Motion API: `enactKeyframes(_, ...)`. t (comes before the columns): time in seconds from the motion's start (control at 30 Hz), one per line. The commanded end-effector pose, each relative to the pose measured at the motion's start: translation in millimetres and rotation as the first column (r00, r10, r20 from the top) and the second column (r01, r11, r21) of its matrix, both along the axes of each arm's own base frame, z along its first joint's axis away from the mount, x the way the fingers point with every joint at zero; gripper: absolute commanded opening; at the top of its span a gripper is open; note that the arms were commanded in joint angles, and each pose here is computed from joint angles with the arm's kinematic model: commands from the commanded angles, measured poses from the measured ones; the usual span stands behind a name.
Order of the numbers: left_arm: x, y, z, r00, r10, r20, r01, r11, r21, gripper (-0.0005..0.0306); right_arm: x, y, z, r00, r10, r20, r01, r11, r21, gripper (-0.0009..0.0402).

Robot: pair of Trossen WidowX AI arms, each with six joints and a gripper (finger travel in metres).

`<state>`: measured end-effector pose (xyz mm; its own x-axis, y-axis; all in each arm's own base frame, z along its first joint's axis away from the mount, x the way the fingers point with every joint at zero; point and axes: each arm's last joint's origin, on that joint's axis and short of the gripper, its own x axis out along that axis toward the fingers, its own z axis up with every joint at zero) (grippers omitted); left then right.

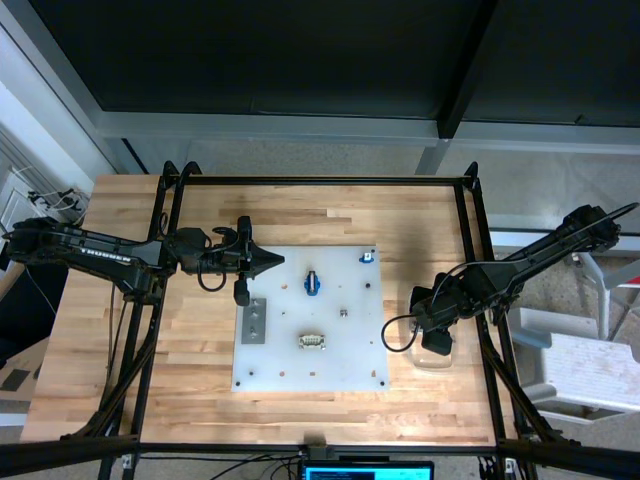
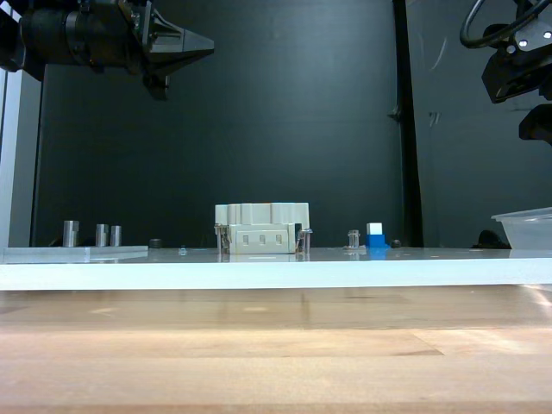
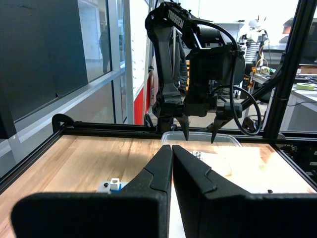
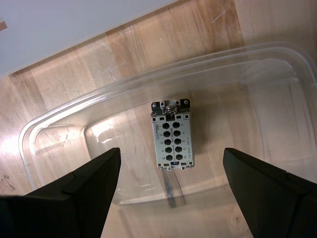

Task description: Remove the HAN10-E connector and place it in the container

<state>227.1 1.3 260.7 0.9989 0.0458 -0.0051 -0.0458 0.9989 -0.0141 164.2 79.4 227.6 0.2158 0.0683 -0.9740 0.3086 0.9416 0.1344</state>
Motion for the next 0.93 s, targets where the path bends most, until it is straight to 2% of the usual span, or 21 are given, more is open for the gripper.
enactKeyframes(0.03,0.0,0.0,0.0,1.0,0.0,0.0,0.0,1.0,0.0,0.0,0.1,0.0,0.1,1.0,0.0,0.001,0.0,1.0,0.0,0.0291)
enactKeyframes(0.93,0.0,0.0,0.0,1.0,0.0,0.0,0.0,1.0,0.0,0.0,0.2,0.1,0.1,1.0,-0.018,0.0,0.018,1.0,0.004,0.0291)
